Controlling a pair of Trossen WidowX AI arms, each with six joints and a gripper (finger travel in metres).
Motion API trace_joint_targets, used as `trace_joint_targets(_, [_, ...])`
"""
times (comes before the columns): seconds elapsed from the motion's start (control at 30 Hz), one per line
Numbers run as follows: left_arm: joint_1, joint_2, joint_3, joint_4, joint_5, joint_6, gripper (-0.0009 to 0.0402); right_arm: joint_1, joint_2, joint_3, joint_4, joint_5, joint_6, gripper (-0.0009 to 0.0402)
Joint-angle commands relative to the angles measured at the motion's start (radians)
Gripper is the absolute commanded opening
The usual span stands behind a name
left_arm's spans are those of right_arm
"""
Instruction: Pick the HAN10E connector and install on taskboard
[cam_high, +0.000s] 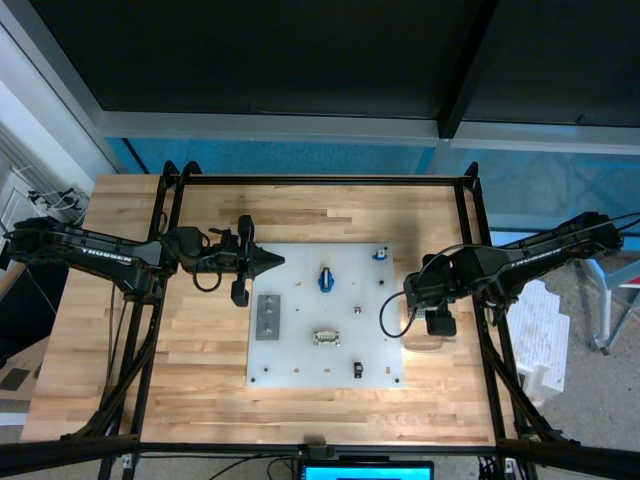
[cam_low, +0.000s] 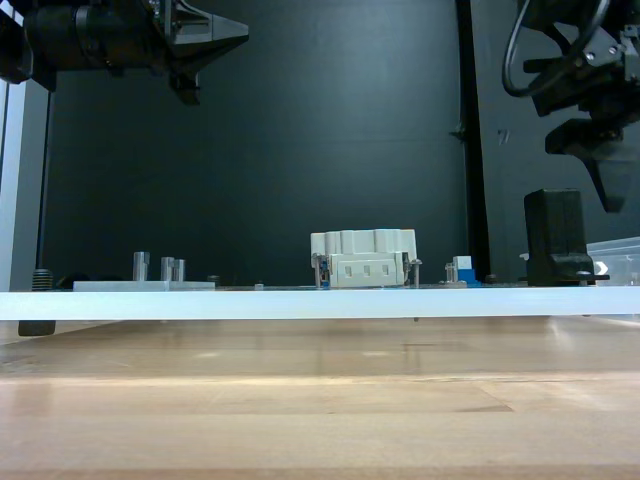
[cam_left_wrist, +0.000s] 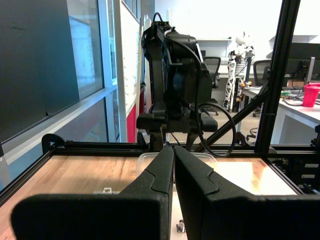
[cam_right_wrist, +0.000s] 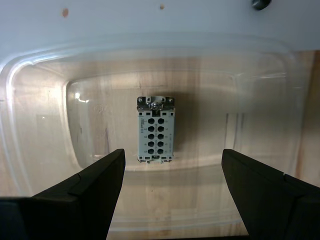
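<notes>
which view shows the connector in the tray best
Right wrist view: the pale grey-beige rectangular connector lies in the clear plastic tray below the open right claw, contact holes visible. High view: right arm hides it. Low, left wrist: only tray edges. Shut left claw hangs over the white board's left edge.

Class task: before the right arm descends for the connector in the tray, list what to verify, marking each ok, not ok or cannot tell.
1. Right gripper open above the clear tray: ok.
2. HAN10E connector inside the gap between its fingers: ok, though off-centre.
3. Connector lying flat, contacts facing up: ok.
4. Left gripper shut, raised over the taskboard's far left corner, away from the tray: ok.
5. Beige fitting on the taskboard ready to receive it: cannot tell.
</notes>
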Motion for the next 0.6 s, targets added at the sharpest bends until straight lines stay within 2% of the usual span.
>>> trace_joint_targets(0.03, [0.0,0.0,0.0,0.0,0.0,0.0,0.0001,0.005,0.014,-0.028,0.029,0.001,0.0,0.027])
trace_joint_targets(0.6, [0.0,0.0,0.0,0.0,0.0,0.0,0.0001,0.025,0.047,-0.15,0.193,0.0,-0.003,0.0266])
